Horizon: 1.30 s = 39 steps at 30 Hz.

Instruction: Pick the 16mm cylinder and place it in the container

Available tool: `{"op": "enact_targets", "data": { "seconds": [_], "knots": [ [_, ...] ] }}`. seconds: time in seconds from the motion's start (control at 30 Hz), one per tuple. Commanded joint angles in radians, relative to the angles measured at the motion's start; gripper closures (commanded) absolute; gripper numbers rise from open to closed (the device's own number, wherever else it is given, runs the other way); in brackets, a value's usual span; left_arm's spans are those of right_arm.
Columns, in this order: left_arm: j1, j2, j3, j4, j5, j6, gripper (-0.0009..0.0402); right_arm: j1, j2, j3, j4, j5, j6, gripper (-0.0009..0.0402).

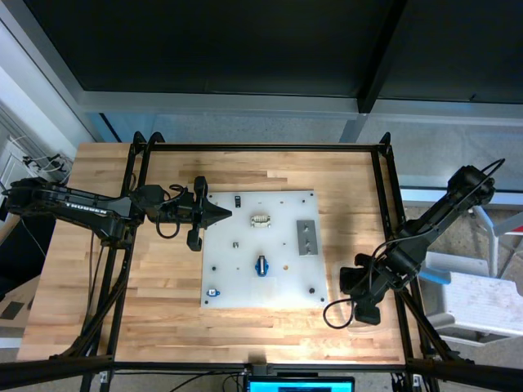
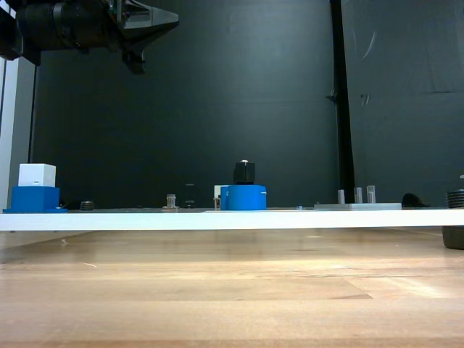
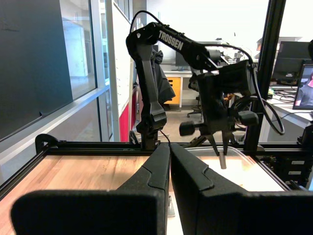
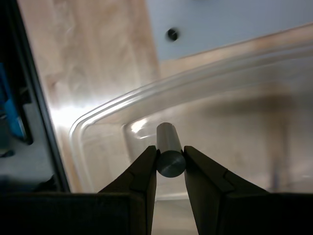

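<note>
- The left gripper [image 1: 224, 213] hangs high over the left edge of the white board [image 1: 245, 286] with its fingers pressed together on nothing; it is well apart from the work, so I judge it poses little hazard
- The right gripper [image 4: 170, 151] is at the near right of the table, over the container [image 4: 98, 120], and pinches the 16mm cylinder [image 4: 171, 164] between its fingertips
- The hold is only at the very tips and on a smooth round side, so the peg could slip or twist out early
- If let go while above the tray floor, the peg may bounce or roll on the hard plastic; a curved corner of the rim lies near, so it might strike the rim or hop out
- Pressing down too far could shove or tip the light tray
- The cylinder points downward from the jaws, along the gripper's line, inside the rim's outline; whether it touches the floor I cannot tell
</note>
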<state>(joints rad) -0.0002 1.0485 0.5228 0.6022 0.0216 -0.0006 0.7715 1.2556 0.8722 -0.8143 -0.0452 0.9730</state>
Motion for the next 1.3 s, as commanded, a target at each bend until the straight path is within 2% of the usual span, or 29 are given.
{"op": "enact_targets", "data": {
  "seconds": [0.03, 0.13, 0.27, 0.8, 1.3],
  "knots": [
    [0.000, 0.000, 0.000, 0.000, 0.000, 0.000, 0.0393, -0.001, 0.001, -0.040, 0.063, -0.041, 0.030, 0.0366],
    [0.000, 0.000, 0.000, 0.000, 0.000, 0.000, 0.0393, -0.001, 0.001, -0.062, 0.074, -0.083, 0.066, 0.0365],
    [0.000, 0.000, 0.000, 0.000, 0.000, 0.000, 0.0393, -0.001, 0.001, -0.072, 0.071, -0.081, 0.076, 0.0351],
    [0.000, 0.000, 0.000, 0.000, 0.000, 0.000, 0.0393, -0.001, 0.001, -0.071, 0.056, -0.052, 0.120, 0.0229],
    [0.000, 0.000, 0.000, 0.000, 0.000, 0.000, 0.0393, -0.001, 0.001, -0.050, 0.022, -0.053, 0.122, 0.0225]
  ]
}}
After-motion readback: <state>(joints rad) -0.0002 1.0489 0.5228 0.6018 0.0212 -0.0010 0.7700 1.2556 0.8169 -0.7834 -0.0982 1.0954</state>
